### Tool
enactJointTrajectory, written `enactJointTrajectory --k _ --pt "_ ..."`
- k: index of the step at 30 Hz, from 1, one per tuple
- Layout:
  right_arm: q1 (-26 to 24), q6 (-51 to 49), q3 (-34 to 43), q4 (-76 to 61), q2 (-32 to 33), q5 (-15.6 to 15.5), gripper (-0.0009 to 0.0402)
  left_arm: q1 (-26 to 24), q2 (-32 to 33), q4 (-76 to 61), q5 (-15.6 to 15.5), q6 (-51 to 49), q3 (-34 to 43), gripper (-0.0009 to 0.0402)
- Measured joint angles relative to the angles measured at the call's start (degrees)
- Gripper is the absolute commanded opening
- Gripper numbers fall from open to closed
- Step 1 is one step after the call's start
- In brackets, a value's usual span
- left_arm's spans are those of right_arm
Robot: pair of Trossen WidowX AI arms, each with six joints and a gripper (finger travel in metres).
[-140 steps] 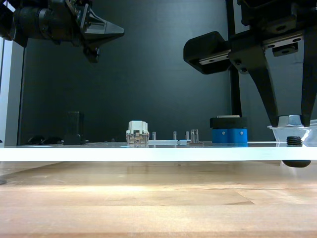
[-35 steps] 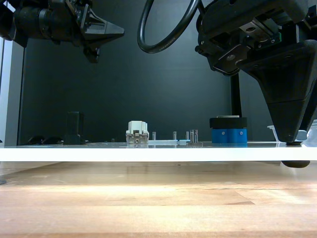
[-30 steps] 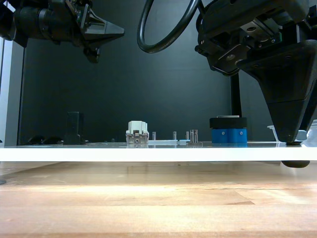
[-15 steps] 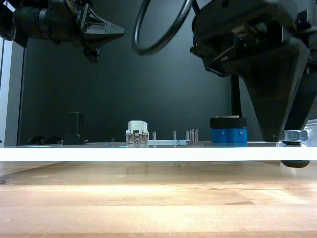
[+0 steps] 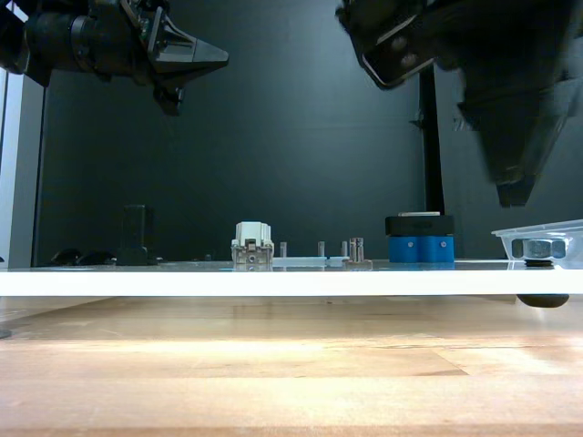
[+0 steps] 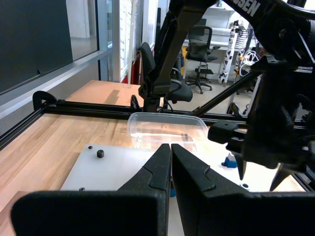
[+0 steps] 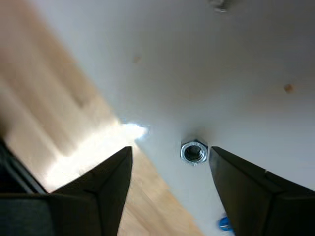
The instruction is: Pick the M12 nut and place it on its threads and fasten
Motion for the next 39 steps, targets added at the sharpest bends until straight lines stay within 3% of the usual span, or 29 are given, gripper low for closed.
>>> enactJointTrajectory --k 8,11,15,22,39 --pt "0.0 -21.9 0.0 -1.8 -0.6 -1.0 -0.0006 0.0 0.0 0.0 0.0 0.0 0.0 0.0" --pt "0.0 -29.4 0.0 -3.5 -0.9 -0.9 0.0013 0.0 0.0 0.0 0.0 0.0 0.0 0.0" --pt "-0.1 -31.7 -0.6 -3.7 -1.2 -0.5 0.0004 0.0 0.0 0.0 0.0 0.0 0.0 0.0" --pt "-0.1 -32.4 -2.4 -3.8 -1.2 5.2 0.0 0.0 0.0 0.0 0.0 0.0 0.0 0.0" --pt "0.4 -31.8 -5.6 -0.9 -0.5 4.6 0.0 0.0 0.0 0.0 0.0 0.0 0.0 0.0"
